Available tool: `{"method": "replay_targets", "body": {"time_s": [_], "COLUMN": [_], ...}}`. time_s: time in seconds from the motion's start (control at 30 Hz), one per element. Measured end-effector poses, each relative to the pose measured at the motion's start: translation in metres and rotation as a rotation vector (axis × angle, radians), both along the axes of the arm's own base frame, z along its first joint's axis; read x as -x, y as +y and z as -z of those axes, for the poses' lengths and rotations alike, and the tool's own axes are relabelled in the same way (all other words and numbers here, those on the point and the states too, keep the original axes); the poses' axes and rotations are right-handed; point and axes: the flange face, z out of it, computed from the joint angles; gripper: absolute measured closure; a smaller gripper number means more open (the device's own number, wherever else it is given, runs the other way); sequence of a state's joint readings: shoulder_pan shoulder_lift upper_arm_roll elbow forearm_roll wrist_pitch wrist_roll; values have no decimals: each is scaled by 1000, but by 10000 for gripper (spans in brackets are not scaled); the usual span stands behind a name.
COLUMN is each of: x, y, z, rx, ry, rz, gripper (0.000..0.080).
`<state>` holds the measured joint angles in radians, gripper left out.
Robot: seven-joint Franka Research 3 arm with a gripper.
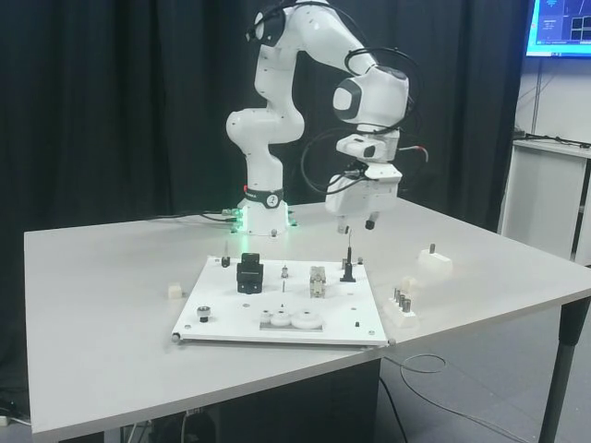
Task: Pick round peg 1.
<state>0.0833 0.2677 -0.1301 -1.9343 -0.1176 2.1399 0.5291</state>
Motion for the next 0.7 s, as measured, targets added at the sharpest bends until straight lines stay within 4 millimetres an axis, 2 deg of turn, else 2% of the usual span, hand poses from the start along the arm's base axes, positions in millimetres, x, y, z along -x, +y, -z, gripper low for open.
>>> {"method": "replay_targets", "body": {"time_s": [0.43,0.7], "x": [-13,-22], "y": [37,50], "z": [-3,3], "rx": [-40,-62], "ry": [-23,-27], "rz": [65,116], "gripper": [3,3]}}
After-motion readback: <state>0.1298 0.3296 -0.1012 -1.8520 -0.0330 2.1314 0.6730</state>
